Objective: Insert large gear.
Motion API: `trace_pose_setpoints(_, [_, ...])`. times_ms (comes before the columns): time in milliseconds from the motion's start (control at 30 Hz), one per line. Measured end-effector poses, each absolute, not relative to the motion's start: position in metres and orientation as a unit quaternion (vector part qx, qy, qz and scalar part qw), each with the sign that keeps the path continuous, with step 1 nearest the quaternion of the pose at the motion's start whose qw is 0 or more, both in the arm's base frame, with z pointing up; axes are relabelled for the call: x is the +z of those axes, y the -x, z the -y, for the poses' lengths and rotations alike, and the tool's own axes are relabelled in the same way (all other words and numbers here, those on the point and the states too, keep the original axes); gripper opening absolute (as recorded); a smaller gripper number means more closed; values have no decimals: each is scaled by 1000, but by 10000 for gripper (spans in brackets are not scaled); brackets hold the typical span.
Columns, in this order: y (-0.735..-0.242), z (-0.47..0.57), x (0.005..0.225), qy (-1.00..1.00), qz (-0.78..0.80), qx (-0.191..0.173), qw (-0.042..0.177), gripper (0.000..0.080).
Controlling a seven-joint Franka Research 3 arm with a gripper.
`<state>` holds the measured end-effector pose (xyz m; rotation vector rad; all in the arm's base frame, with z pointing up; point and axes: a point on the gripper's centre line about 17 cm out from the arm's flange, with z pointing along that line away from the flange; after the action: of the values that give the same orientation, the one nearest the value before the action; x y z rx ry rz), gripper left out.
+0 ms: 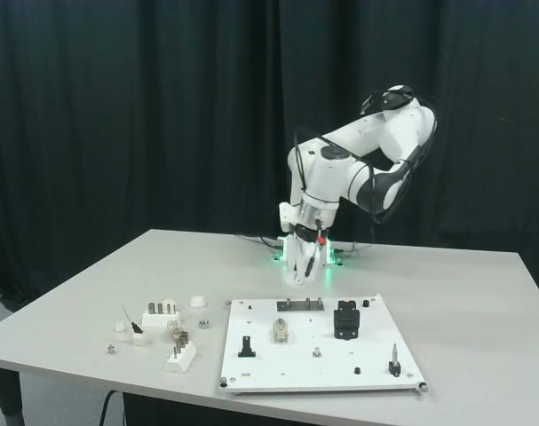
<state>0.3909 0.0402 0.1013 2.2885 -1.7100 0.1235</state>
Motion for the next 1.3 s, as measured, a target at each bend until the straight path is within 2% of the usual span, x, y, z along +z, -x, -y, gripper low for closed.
trace_pose_setpoints(333, [-401,-16,94,-794,597,27,107,327])
trace_pose_setpoints(767, [-395,-14,69,-799,596,-10,75,327])
trace_pose_setpoints(1300, [-396,-15,58,-806,588,-8,71,327])
